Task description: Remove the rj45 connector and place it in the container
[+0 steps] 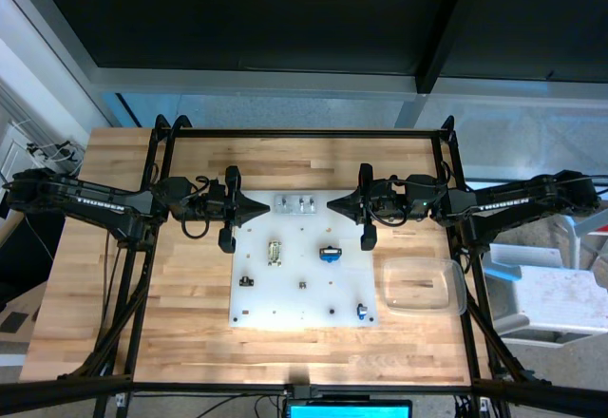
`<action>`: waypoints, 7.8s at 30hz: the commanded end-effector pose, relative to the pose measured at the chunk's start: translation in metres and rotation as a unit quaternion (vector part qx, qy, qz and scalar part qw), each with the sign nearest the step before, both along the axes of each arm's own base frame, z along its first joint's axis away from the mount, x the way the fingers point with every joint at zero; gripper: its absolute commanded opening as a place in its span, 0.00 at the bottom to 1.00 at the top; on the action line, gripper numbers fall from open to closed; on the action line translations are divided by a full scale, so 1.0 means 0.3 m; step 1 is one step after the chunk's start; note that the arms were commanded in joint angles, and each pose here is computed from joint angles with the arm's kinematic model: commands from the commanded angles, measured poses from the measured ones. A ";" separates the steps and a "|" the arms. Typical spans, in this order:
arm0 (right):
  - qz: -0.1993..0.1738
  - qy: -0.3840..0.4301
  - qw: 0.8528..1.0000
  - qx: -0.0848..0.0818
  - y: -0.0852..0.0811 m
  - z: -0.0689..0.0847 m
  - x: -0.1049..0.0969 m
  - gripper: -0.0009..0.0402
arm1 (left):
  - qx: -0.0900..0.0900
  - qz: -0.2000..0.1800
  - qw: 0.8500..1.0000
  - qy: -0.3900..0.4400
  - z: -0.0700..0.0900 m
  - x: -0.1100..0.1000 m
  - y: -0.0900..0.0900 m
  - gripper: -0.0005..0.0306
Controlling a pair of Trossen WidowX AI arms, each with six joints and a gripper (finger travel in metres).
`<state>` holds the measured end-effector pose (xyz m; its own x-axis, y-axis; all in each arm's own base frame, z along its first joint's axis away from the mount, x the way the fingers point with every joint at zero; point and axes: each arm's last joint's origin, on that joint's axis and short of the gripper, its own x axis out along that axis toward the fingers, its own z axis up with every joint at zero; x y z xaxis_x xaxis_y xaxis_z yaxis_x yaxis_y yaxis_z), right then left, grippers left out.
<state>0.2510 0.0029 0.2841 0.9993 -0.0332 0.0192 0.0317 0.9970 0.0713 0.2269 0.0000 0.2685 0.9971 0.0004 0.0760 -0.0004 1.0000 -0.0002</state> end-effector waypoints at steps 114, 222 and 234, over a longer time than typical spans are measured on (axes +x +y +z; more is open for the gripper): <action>0.012 0.477 0.879 -0.006 0.618 -0.162 -0.140 0.57 | 0.000 0.000 1.000 0.000 0.000 0.000 0.000 0.02; 0.022 0.454 0.891 0.012 0.614 -0.323 -0.087 0.02 | 0.000 0.000 1.000 0.000 0.000 0.000 0.000 0.02; 0.026 0.436 0.899 0.012 0.603 -0.283 -0.098 0.02 | 0.000 0.000 1.000 0.000 0.000 0.000 0.000 0.02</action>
